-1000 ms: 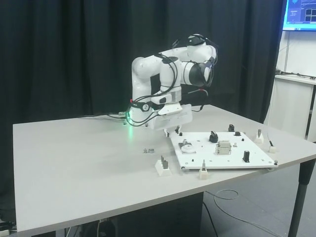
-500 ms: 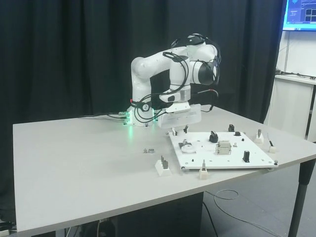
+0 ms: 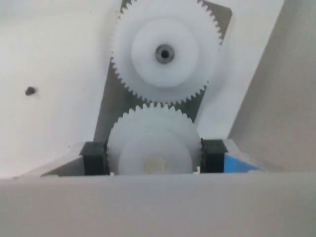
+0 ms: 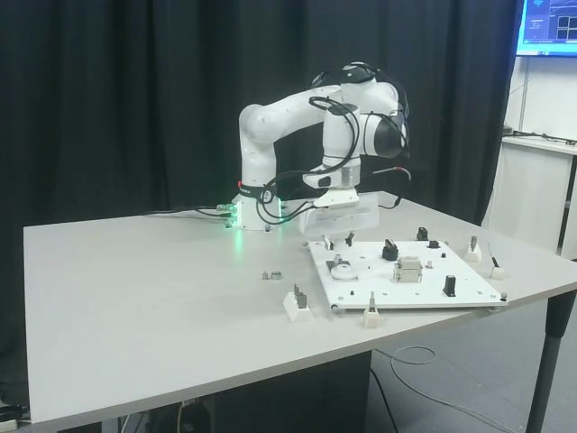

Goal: Insert medium gear.

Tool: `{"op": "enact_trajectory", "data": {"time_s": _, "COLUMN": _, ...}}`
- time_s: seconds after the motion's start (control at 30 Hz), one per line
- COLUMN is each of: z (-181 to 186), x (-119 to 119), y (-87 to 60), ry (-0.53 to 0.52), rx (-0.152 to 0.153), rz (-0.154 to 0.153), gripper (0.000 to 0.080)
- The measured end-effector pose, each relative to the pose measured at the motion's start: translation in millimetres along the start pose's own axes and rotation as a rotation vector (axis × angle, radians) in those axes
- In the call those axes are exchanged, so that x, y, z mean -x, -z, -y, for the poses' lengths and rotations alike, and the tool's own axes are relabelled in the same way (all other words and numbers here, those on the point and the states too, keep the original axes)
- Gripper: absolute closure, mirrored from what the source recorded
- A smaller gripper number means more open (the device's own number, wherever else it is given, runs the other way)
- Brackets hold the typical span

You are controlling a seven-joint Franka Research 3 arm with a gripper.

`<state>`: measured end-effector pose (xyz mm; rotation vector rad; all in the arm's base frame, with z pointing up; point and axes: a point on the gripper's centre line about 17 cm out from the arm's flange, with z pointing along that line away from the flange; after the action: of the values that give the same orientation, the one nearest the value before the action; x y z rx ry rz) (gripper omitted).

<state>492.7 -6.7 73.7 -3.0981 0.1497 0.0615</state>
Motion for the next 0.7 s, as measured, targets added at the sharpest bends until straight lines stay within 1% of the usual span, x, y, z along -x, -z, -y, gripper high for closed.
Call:
{"op": "enact_trajectory", "data": {"time_s": 0.43, "z": 0, "x": -7, "y": -10.7, "ry": -0.006, "rx": 0.038, "rz": -0.005, "gripper": 0.0403}}
{"op": "enact_trajectory", "data": {"time_s": 0.7, "z": -1, "x": -4, "y": -13.8, "ry": -0.002, "rx": 0.046, "rz": 0.005, "gripper": 0.0403}}
